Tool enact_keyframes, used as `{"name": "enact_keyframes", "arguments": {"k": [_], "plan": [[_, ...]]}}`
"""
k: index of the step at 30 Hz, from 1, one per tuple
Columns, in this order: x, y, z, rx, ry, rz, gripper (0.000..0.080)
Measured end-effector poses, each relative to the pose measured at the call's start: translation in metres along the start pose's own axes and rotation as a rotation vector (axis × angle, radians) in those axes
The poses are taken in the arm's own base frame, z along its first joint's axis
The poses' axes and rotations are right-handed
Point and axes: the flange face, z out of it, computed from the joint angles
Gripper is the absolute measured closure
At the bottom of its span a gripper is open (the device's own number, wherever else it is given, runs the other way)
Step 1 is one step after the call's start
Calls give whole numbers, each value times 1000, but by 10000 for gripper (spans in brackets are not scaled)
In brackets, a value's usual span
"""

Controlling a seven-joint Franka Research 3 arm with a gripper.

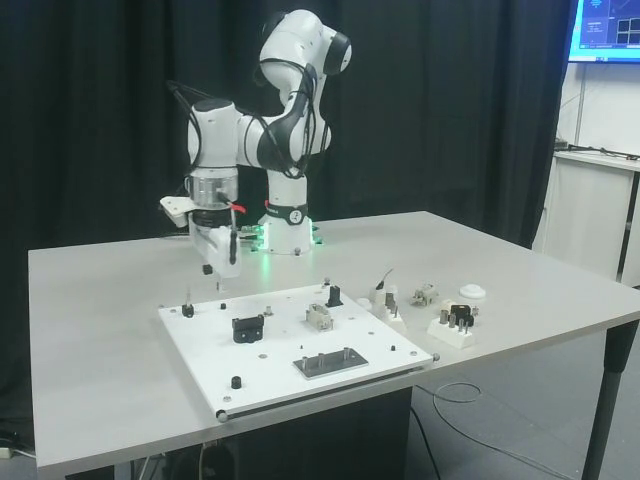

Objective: Pick USB.

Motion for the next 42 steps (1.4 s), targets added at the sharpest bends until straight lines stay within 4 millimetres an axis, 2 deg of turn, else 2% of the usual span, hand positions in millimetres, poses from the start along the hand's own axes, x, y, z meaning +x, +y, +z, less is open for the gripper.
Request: {"name": "enact_keyframes", "arguments": {"k": [17, 33, 42], "plan": [[-59, 30, -16, -92, -9, -29, 3], [-122, 86, -25, -128, 15, -160, 3], [-151, 117, -21, -111, 47, -282, 3]]}}
